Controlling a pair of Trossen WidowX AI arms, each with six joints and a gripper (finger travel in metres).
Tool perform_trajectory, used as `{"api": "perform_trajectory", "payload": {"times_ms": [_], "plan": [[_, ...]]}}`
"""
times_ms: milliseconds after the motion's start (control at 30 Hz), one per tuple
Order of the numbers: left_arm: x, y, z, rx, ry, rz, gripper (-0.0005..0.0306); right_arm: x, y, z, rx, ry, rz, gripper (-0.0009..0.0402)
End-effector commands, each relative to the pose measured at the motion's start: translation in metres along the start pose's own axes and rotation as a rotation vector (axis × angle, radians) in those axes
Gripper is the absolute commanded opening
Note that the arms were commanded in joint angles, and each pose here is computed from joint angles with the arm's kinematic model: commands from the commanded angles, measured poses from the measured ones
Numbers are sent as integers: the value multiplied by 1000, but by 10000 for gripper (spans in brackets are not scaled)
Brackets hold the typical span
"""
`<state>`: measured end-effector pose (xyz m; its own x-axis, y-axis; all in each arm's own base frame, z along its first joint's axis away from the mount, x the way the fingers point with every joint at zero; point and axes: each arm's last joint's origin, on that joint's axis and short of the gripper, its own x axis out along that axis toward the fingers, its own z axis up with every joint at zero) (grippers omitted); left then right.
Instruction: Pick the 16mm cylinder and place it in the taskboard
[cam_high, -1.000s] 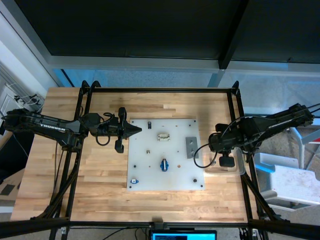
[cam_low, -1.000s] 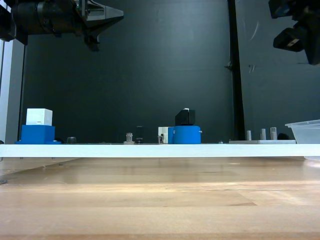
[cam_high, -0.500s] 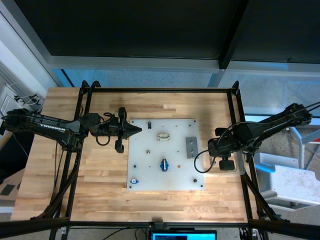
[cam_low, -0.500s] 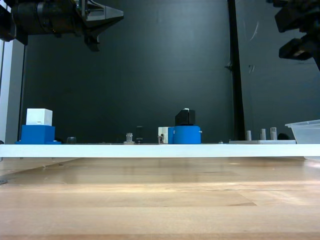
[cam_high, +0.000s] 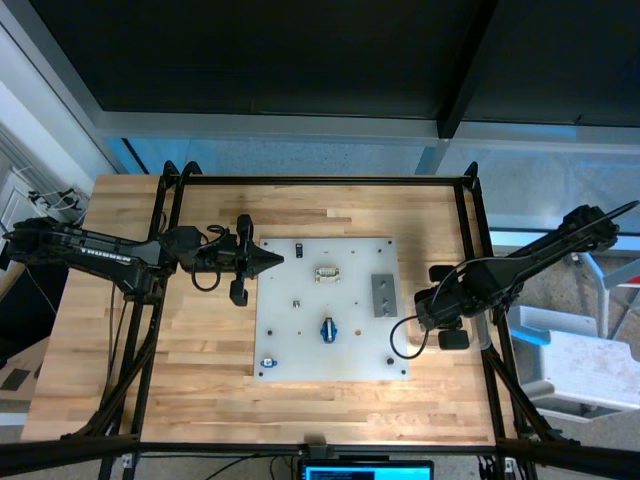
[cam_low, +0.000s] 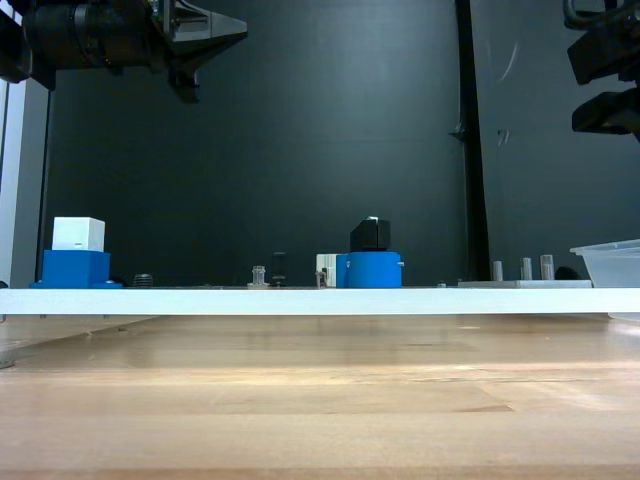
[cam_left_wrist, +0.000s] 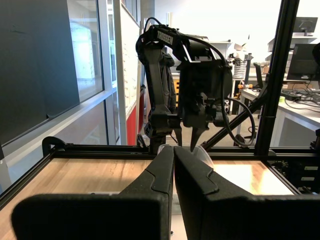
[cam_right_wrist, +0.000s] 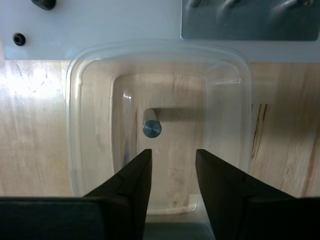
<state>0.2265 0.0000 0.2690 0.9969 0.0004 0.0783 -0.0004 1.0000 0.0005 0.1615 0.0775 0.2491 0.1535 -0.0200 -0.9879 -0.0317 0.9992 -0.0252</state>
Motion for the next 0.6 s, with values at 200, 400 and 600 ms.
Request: {"api": "perform_trajectory", "payload": {"times_ms": [200,400,600], "plan": [[0,0,0,0,0,0,0,7,4,2,5,-6,3,179],[0,0,0,0,0,0,0,14,5,1,25,-14,7,195],[0,0,0,0,0,0,0,26,6,-2,25,-19,12,194]]}}
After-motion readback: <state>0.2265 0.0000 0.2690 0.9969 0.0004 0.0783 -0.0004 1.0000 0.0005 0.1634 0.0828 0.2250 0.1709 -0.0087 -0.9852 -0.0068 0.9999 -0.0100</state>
